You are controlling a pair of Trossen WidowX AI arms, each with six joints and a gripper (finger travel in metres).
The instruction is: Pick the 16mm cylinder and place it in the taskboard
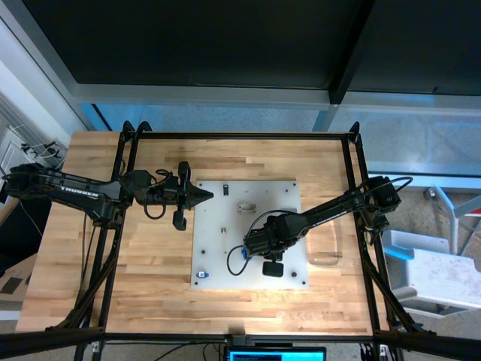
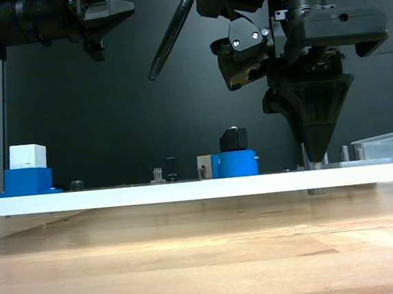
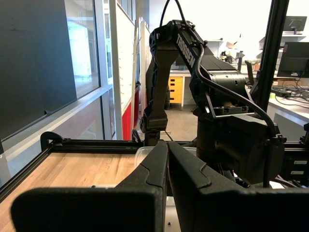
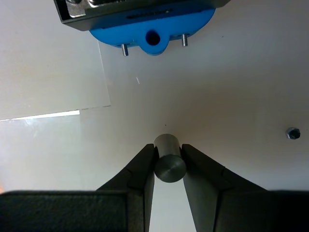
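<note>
I have the right gripper [image 4: 168, 153] with its jaws narrowed onto the 16mm cylinder [image 4: 170, 167], which is pinched upright between the two fingertips. Its lower end is down at the white taskboard [image 1: 289, 197], by the near edge and right of middle, with a blue part [image 4: 152, 30] farther along the plate. My left gripper [image 1: 204, 194] hangs high above the table [image 1: 83, 248] at the taskboard's left edge, toward its far corner, jaws pressed together on nothing.
</note>
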